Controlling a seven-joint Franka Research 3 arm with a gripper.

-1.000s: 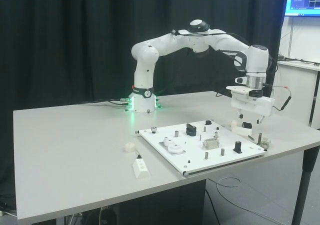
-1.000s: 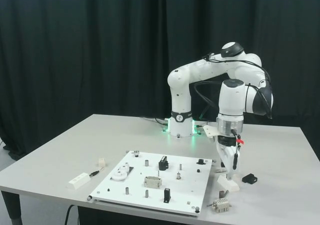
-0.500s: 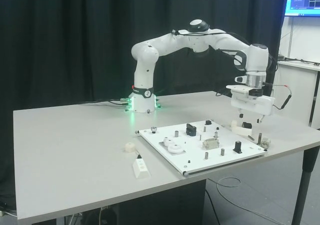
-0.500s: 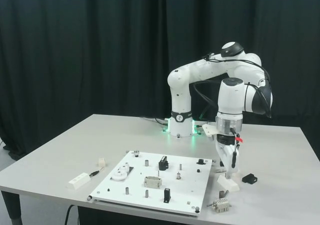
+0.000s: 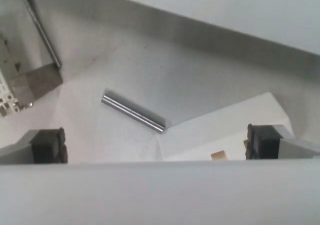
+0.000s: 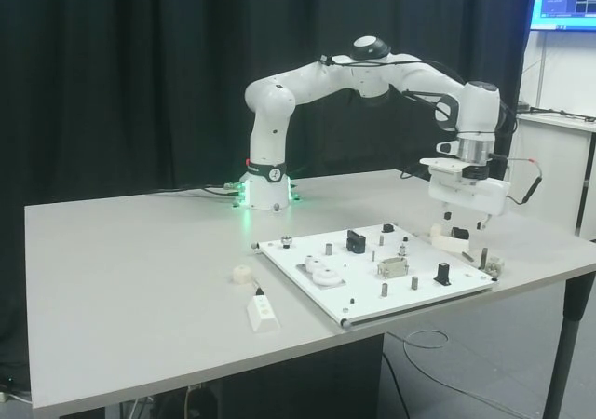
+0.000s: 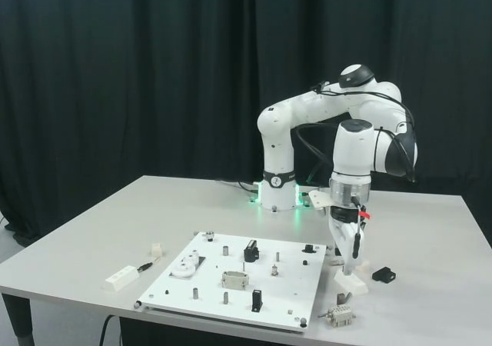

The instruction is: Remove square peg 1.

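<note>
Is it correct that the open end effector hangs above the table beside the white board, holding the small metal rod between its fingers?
Not quite. In the wrist view the small metal rod lies loose on the grey table, and the open end effector holds nothing. The rest is right: it hangs above the table beside the white board, as the second room view shows.

Pretty clearly a robotics lab I'm bolted into. Black curtains (image 7: 154, 77) hang all around behind my grey table (image 6: 140, 251), there's a wall monitor (image 6: 563, 0) in the corner, and a white test board (image 7: 238, 281) full of little pegs and connectors sits just beside my jaws. My base glows green (image 6: 244, 188).
</note>
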